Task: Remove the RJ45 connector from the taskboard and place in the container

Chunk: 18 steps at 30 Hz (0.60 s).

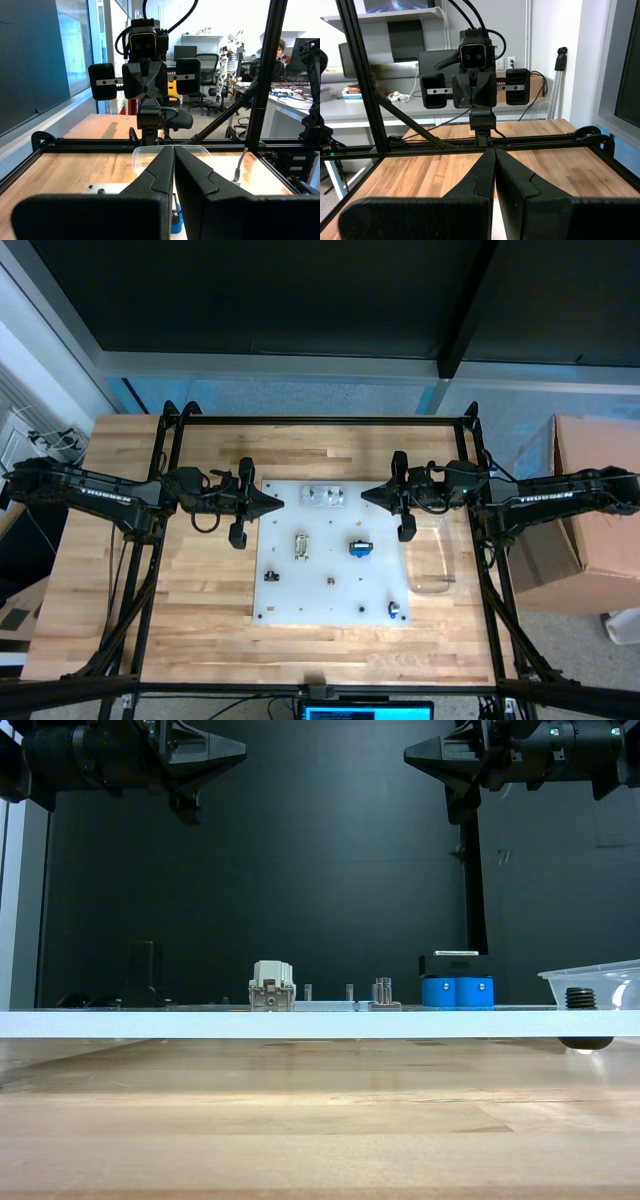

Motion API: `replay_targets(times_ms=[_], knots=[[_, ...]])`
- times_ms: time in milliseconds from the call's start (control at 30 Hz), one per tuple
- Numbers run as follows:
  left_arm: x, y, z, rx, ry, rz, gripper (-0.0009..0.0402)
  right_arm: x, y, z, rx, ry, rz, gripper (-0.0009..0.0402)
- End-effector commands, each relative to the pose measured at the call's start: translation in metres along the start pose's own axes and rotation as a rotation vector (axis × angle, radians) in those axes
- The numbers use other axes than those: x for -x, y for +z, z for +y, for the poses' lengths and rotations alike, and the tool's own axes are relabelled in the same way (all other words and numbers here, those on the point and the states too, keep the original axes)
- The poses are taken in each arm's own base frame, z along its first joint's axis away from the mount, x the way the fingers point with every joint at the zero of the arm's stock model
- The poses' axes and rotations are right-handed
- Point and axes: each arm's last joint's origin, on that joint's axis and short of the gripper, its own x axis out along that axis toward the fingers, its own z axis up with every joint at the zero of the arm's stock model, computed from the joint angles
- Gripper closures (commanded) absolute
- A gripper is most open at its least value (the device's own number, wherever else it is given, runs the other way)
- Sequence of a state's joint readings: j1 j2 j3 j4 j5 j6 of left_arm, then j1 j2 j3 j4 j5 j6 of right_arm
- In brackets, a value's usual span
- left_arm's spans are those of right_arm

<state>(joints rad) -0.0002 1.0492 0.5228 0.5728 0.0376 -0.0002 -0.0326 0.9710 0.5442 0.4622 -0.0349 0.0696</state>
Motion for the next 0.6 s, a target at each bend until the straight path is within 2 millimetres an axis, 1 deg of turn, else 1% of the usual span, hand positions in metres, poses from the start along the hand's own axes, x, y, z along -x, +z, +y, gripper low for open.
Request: replay_targets(times_ms=[33,600], knots=[[0.0000,0.0000,0.0001,0.000,0.000,0.000,0.0393,0.0000,0.0001,0.0001,0.000,0.000,0.000,0.0393],[0.0000,0.0000,0.0001,0.000,0.000,0.000,0.0393,0.0000,0.0002,0.0000,0.008,0.000,-0.001,0.0393]])
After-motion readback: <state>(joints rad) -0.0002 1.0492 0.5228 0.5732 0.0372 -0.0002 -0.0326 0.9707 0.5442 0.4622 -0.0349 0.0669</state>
